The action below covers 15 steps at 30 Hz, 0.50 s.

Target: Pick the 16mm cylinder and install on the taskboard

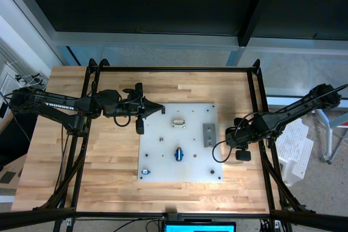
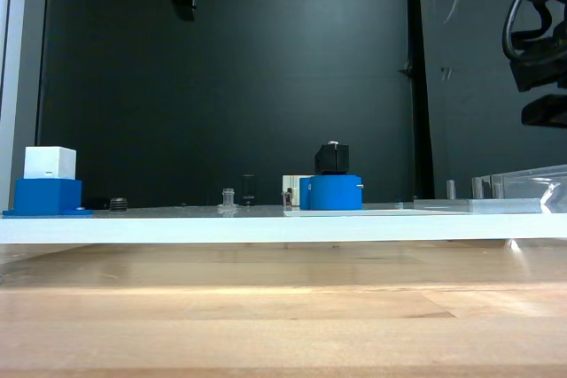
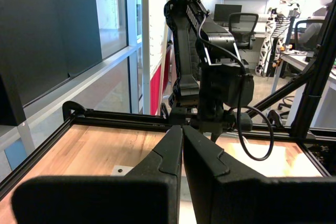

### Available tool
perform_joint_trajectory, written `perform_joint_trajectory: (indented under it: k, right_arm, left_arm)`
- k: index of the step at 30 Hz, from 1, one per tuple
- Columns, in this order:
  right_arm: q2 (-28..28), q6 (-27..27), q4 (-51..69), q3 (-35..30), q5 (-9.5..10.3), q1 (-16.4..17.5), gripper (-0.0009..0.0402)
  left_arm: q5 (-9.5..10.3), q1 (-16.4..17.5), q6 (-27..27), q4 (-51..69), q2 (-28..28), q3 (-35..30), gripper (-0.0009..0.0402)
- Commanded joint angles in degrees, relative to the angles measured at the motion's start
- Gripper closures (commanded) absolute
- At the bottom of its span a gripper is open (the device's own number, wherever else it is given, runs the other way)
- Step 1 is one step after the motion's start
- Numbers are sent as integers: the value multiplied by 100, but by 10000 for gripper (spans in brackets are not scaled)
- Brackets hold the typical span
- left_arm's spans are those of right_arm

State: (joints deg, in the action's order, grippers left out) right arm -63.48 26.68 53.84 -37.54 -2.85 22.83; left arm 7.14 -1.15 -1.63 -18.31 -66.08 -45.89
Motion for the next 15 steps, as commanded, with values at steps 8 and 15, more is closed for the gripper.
perform_joint_trajectory:
  k: [8,15]
  right_arm:
    - [4,-9,796,-868,-15,-2,391]
    - [-232,-9,1095,-1416,-22,-7,393]
  left_arm:
    - [-2,2,0,0,-2,0,393]
    - [-2,0,0,-2,-2,0,393]
